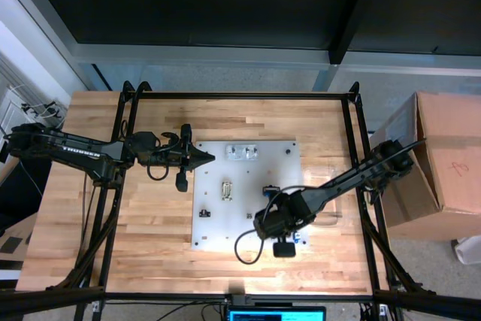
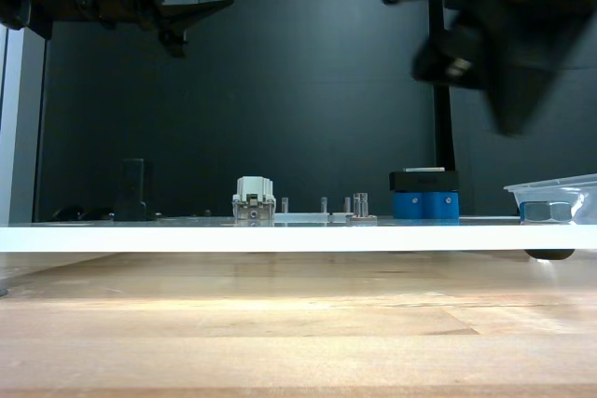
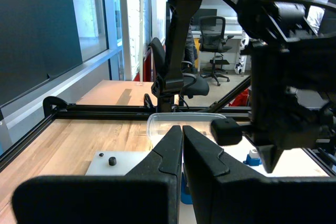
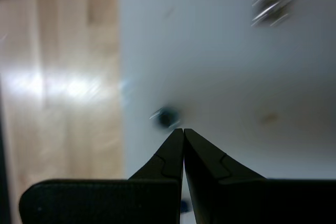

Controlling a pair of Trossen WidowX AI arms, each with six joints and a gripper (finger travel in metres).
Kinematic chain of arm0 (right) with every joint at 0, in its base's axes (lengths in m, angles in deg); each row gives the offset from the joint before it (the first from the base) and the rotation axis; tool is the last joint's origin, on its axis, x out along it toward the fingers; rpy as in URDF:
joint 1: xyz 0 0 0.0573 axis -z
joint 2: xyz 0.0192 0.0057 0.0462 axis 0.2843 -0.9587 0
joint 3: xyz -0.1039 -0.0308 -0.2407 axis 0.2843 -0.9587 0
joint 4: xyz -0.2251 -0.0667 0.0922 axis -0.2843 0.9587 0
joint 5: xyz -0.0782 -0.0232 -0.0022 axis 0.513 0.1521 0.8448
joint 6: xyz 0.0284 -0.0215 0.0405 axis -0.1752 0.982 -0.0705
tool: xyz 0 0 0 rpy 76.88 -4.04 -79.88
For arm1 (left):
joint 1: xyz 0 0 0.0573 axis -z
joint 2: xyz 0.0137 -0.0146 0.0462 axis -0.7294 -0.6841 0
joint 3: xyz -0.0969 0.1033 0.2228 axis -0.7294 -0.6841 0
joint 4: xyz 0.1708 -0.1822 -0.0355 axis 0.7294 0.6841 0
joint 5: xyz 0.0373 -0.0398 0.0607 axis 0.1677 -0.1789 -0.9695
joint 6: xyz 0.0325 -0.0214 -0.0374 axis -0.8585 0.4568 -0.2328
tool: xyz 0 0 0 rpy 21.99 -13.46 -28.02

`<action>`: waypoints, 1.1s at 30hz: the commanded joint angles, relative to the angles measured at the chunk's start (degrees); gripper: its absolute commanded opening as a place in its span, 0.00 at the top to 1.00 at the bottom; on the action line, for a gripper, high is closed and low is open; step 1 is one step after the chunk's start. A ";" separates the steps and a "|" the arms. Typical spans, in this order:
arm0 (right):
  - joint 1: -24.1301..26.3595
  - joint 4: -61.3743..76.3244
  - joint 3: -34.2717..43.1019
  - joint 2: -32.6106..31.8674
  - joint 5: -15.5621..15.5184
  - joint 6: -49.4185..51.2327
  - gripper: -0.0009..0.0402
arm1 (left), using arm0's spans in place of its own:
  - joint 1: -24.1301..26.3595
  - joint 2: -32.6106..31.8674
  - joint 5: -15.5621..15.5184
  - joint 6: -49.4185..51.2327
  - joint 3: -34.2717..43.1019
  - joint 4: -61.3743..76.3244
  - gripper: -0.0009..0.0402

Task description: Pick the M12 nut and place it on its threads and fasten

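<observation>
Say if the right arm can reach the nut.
Likely yes: right gripper, shut and empty, hangs above the board's near right; the nut sits uncovered nearby, whether on its stud unclear. Left gripper hovers at the board's left.

Right gripper [image 4: 184, 129], fingers pressed together, hangs high over the white board [image 1: 218, 234] at 6 o'clock, with open air beneath it. Left gripper [image 1: 204, 158], closed too, guards 10 o'clock, also high. Low obstacles: grey connector [image 2: 254, 202] mid-board, blue-and-black block [image 2: 424, 195] at 5, clear tray [image 2: 560, 188] at 4. Silver nut [image 2: 546, 212] shows there; on its stud or not, can't tell.
</observation>
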 commanded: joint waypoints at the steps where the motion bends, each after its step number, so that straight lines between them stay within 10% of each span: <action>1: 2.23 -3.82 -0.66 2.34 2.25 3.65 0.98 | 0.00 -0.02 0.00 0.00 0.02 -0.02 0.98; 22: 20.28 -47.67 -26.86 32.74 3.50 18.36 0.98 | -0.02 -0.02 0.00 0.00 0.02 -0.02 0.98; 28: 25.64 -61.11 -36.20 39.56 -4.02 18.97 0.98 | 0.00 -0.02 0.00 0.00 0.02 -0.02 0.98; 33: 27.87 -72.37 -42.80 43.12 -3.85 19.10 0.98 | 0.00 0.00 0.00 0.00 0.02 -0.02 0.98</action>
